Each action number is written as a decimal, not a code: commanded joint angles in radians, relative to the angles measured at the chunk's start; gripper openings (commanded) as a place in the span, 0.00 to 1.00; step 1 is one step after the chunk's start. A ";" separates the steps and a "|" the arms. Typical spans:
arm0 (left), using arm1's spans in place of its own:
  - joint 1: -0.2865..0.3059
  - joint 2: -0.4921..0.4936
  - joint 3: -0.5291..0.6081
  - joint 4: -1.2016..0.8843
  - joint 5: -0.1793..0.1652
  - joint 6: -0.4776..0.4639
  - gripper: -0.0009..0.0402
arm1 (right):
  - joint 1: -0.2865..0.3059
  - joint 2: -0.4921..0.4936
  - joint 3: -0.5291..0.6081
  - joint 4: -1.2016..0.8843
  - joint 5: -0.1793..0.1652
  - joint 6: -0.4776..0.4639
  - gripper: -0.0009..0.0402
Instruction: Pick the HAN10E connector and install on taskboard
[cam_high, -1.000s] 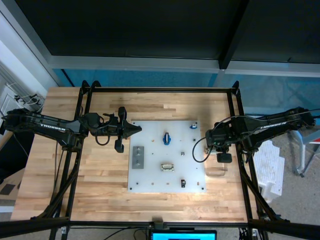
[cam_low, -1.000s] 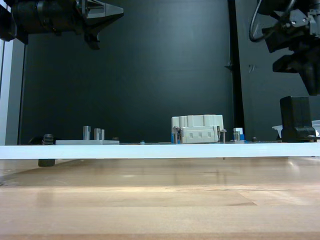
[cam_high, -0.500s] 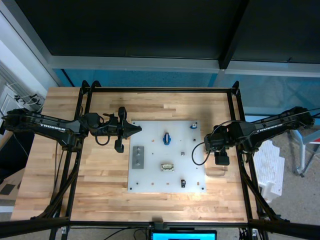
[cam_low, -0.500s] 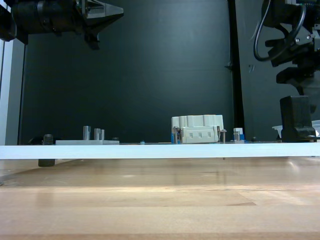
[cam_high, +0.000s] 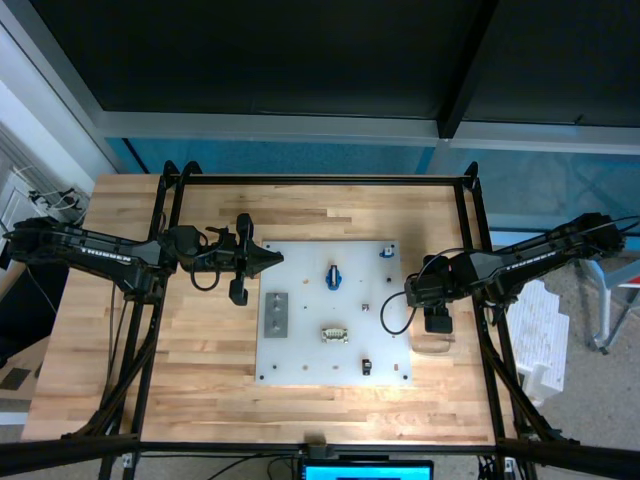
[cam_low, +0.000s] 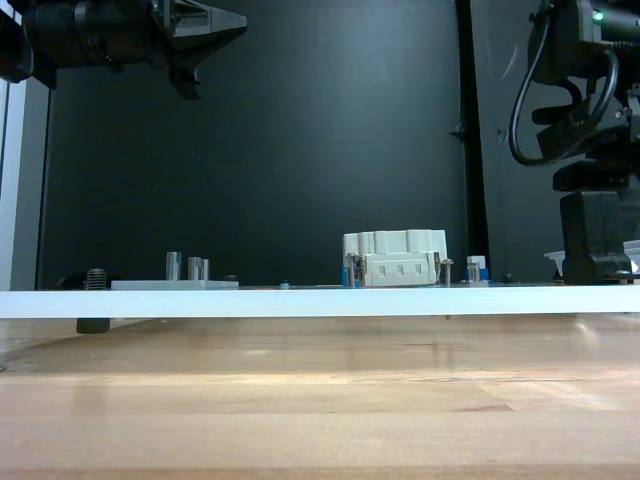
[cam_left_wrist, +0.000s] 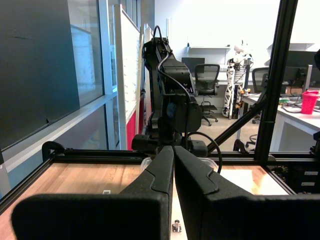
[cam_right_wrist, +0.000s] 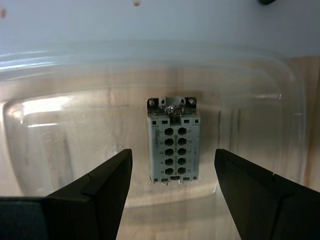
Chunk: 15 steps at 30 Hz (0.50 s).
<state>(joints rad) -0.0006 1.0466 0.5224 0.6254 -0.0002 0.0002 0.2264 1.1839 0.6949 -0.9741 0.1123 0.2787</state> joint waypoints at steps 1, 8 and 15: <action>0.000 0.000 0.000 0.000 0.000 0.000 0.02 | 0.000 0.009 -0.001 0.002 0.001 0.001 0.58; 0.000 0.000 0.000 0.000 0.000 0.000 0.02 | 0.001 0.023 -0.017 0.045 -0.001 0.017 0.58; 0.000 0.000 0.000 0.000 0.000 0.000 0.02 | 0.002 0.035 -0.065 0.117 -0.003 0.028 0.58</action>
<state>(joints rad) -0.0002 1.0466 0.5224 0.6254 -0.0002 0.0002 0.2276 1.2198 0.6384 -0.8719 0.1123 0.3061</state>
